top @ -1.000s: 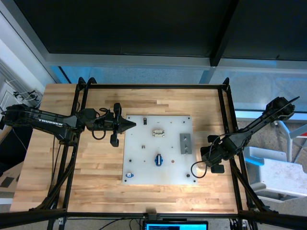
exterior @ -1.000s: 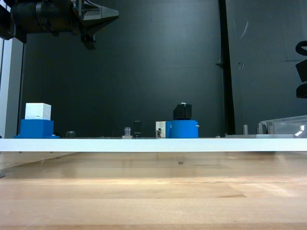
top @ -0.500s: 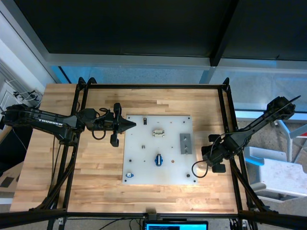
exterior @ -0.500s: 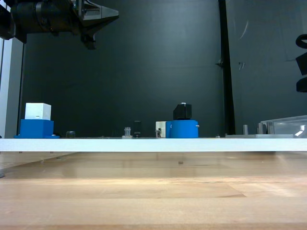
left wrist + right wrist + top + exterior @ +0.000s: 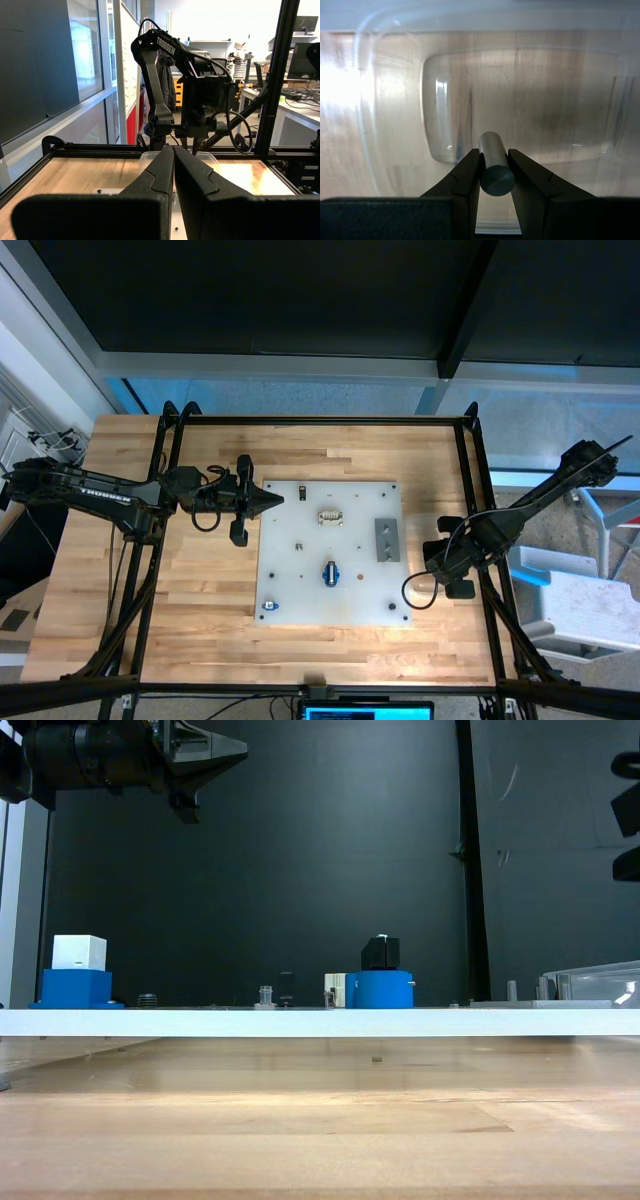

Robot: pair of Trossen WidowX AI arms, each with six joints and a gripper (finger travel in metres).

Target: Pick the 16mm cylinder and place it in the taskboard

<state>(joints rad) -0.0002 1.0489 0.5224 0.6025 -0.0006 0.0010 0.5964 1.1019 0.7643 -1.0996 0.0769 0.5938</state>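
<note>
The right claw (image 5: 494, 159) is clenched on the 16mm cylinder (image 5: 495, 170), holding it above the clear tray (image 5: 390, 125), which sits on the tabletop (image 5: 200, 610) beside the taskboard (image 5: 362, 502). The left claw (image 5: 173, 152), pressed closed, hovers over the taskboard's left edge.

Clear plastic tray (image 5: 530, 100) on wood table (image 5: 200, 590) w/ black frame (image 5: 320, 421) around.
</note>
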